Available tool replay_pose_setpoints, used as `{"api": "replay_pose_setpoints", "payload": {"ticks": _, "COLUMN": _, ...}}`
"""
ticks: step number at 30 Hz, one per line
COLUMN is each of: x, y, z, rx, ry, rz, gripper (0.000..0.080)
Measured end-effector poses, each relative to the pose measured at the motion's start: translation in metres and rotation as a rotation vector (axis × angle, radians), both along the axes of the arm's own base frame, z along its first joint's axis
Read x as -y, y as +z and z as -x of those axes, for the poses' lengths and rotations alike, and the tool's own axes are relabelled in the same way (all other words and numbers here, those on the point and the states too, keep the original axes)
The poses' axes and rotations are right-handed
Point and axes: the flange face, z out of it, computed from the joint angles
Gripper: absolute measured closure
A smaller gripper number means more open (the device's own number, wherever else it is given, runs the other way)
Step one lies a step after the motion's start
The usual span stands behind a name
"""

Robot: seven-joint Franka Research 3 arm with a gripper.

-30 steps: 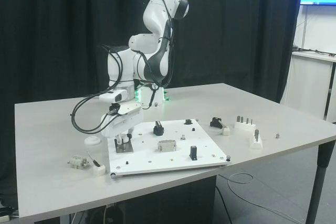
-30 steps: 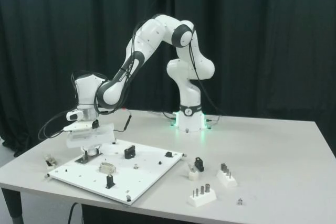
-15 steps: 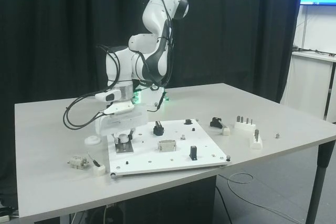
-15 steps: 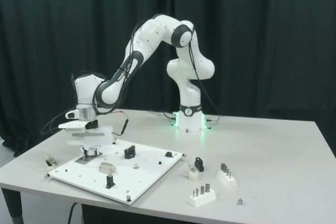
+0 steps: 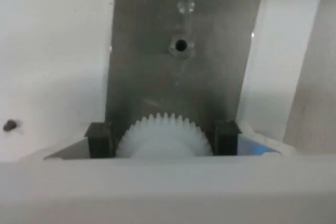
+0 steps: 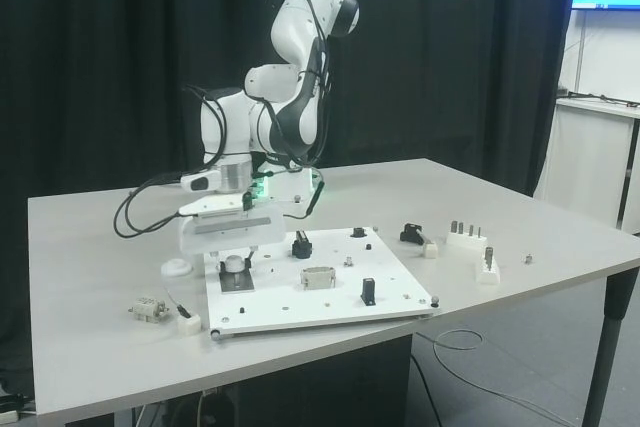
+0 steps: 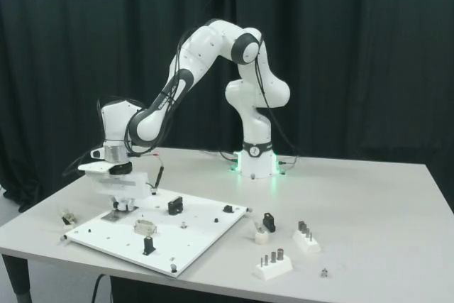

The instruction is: Insert medium gear.

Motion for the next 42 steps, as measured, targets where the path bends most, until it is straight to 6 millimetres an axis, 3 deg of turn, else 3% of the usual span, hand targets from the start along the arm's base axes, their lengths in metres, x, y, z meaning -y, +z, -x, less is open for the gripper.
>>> {"api": "replay_pose_setpoints", "payload": {"ticks": 9, "x": -0.0008, "y": -0.0003, "z": 0.0002, "rx": 0.0, "ry": -0.01, "rz": 0.003, "gripper": 0.0407}}
{"api": "replay_pose_setpoints", "payload": {"ticks": 32, "x": -0.0031, "y": -0.0005, "z": 0.0002, "rx": 0.008, "ry": 0.428, "rz": 0.035, "gripper": 0.0407}}
{"api": "replay_pose_setpoints", "payload": {"ticks": 38, "x": -0.0028, "y": -0.0007, "z": 0.0006, "rx": 0.01, "ry": 0.42, "rz": 0.033, "gripper": 0.0407}}
{"api": "replay_pose_setpoints", "payload": {"ticks": 42, "x": -0.0014, "y": -0.0027, "z": 0.0018, "rx": 0.017, "ry": 0.31, "rz": 0.02, "gripper": 0.0407}}
